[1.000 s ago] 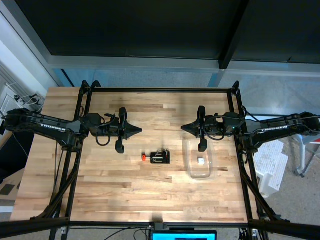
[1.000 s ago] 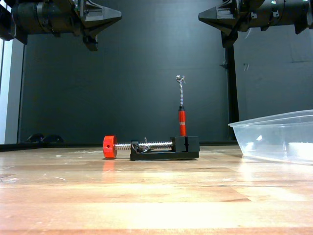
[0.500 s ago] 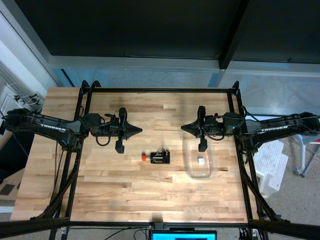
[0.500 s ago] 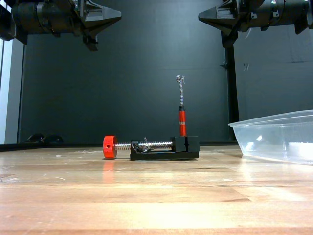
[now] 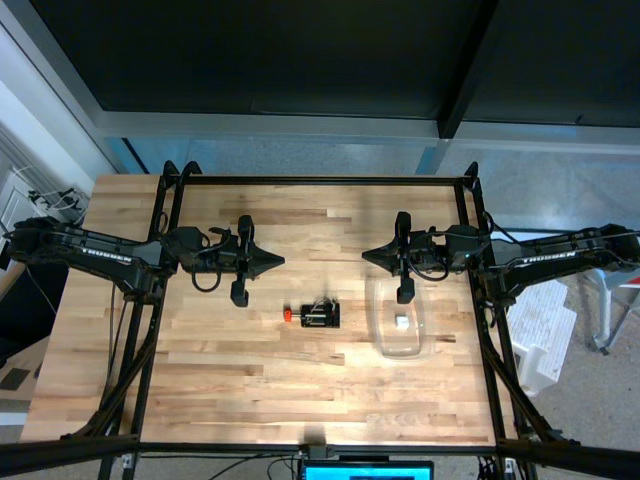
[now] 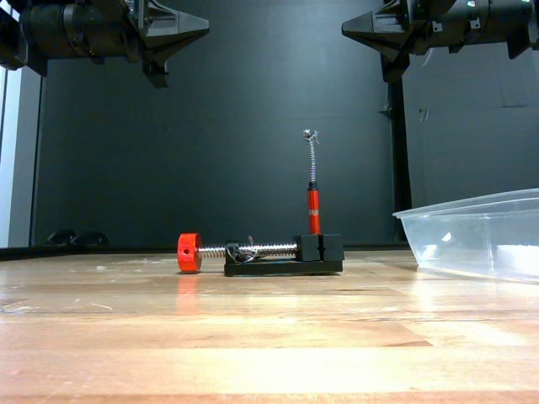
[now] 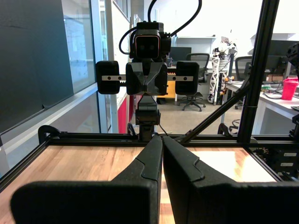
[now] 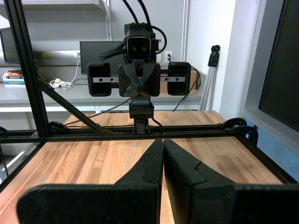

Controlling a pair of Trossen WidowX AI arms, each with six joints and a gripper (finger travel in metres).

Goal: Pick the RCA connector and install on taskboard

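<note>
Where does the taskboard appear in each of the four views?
High view: taskboard mid-picture, nearer the camera than the shut left pincer and shut right pincer.
Low view: taskboard mid-picture, both pincers high up at either side.
Left wrist view: not in it.
Right wrist view: not in it.
Shared landmark: its red knob, at its left end.

left hand (image 5: 280, 261) closed, raised | right hand (image 5: 366, 256) closed, raised, facing it
</note>
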